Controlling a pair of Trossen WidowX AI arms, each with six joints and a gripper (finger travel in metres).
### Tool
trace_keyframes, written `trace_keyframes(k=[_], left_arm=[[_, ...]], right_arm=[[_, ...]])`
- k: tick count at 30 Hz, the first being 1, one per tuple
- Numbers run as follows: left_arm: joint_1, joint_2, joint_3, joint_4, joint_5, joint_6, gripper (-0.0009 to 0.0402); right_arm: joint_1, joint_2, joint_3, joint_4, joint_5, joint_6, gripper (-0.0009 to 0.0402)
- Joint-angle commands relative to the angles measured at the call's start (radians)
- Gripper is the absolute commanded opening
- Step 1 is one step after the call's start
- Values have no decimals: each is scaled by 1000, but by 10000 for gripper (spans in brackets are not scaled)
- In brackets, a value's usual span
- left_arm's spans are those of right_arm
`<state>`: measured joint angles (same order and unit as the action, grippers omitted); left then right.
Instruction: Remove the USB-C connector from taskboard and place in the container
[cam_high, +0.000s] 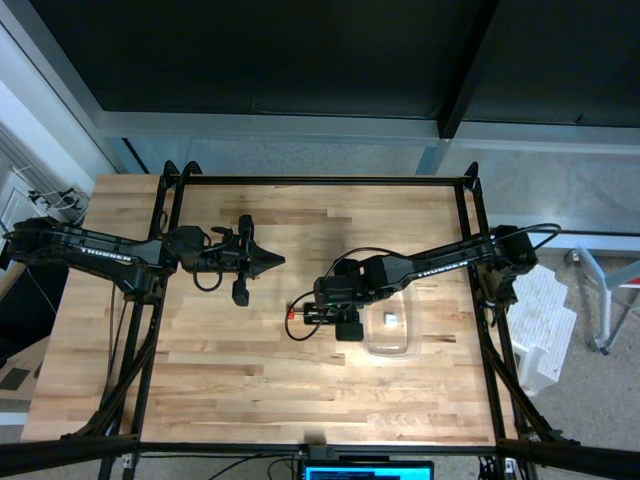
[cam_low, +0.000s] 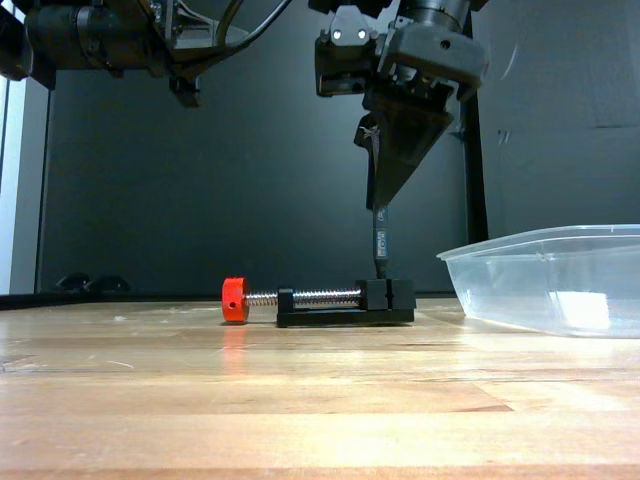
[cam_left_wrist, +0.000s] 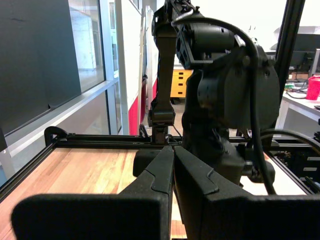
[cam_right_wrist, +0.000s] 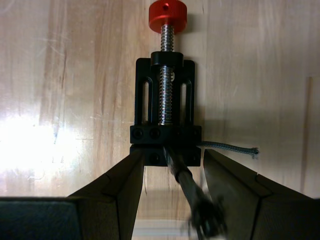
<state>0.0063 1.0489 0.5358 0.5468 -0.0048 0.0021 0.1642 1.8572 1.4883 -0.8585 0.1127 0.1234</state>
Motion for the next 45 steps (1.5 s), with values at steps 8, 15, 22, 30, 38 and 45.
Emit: trace_keyframes(k=[8,15,22,30,38,45], left_arm=[[0,0,0,0,0,0,0],[0,0,0,0,0,0,0],[0,0,0,0,0,0,0],[0,0,0,0,0,0,0],[0,0,0,1,0,0,0],[0,0,0,0,0,0,0]], right_arm=[[0,0,-8,5,0,3,156],[0,0,-8,4,0,1,98],[0,0,-8,4,0,0,46],[-1,0,-8,4,-1,-1,1],[-2,0,-8,5,-1,-1,0],[-2,0,-8,7,-1,-2,0]])
